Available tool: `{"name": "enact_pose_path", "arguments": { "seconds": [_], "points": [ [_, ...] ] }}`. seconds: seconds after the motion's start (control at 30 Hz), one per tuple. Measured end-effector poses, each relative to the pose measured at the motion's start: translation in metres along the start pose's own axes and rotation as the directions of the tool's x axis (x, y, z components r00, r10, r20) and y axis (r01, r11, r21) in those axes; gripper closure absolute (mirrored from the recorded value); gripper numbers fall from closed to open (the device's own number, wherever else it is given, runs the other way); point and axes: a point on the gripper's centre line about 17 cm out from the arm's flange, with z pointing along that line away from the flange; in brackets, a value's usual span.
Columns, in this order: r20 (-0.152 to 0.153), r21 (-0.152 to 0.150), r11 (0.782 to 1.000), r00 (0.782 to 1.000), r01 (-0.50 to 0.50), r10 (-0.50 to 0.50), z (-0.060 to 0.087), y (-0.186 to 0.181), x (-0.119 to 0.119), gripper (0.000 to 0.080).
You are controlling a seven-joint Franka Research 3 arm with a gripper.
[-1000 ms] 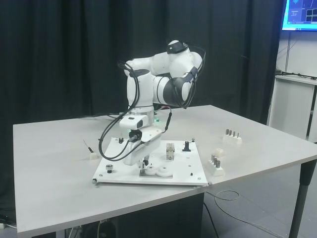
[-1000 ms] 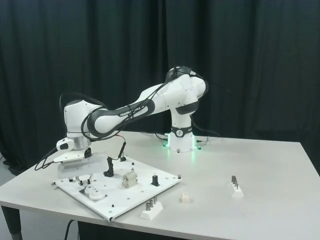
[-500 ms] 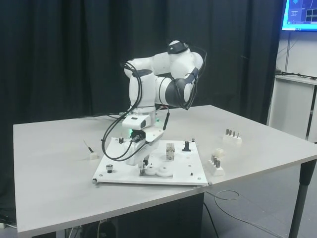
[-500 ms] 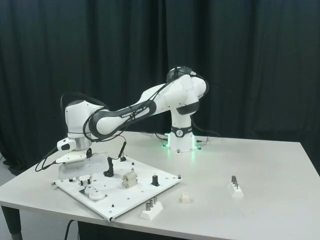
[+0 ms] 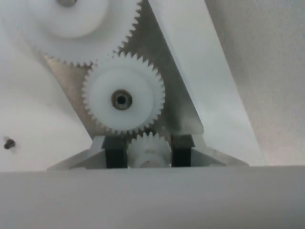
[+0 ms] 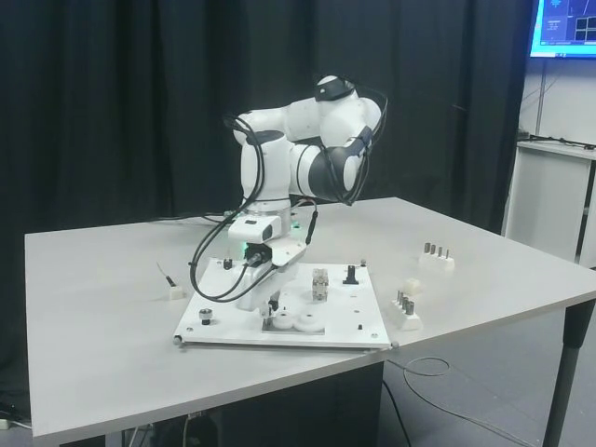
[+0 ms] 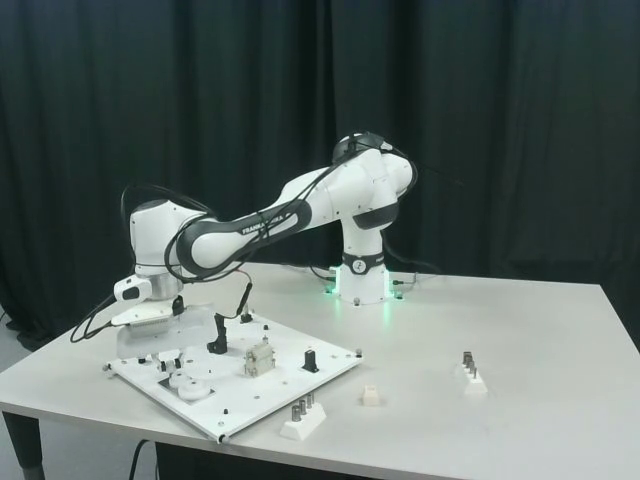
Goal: Insert small gear.
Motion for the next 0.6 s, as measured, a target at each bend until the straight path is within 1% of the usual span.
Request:
{"name": "enact_pose_path", "arguments": {
  "seconds": [0.2, 0.37, 0.47, 0.6],
  "points": [
    [-0.020, 0.002, 1.000, 1.000, -0.013, 0.013, 0.0001, -0.0001, 0.0006, 0.0607],
    [-0.022, 0.002, 1.000, 1.000, -0.010, 0.010, 0.0000, -0.0003, 0.0009, 0.0607],
    [-0.022, 0.002, 1.000, 1.000, 0.009, -0.009, 0.0001, -0.0005, 0.0012, 0.0607],
    [-0.022, 0.001, 0.998, 0.998, 0.062, -0.062, 0.0001, -0.0007, 0.0015, 0.0607]
  ]
}}
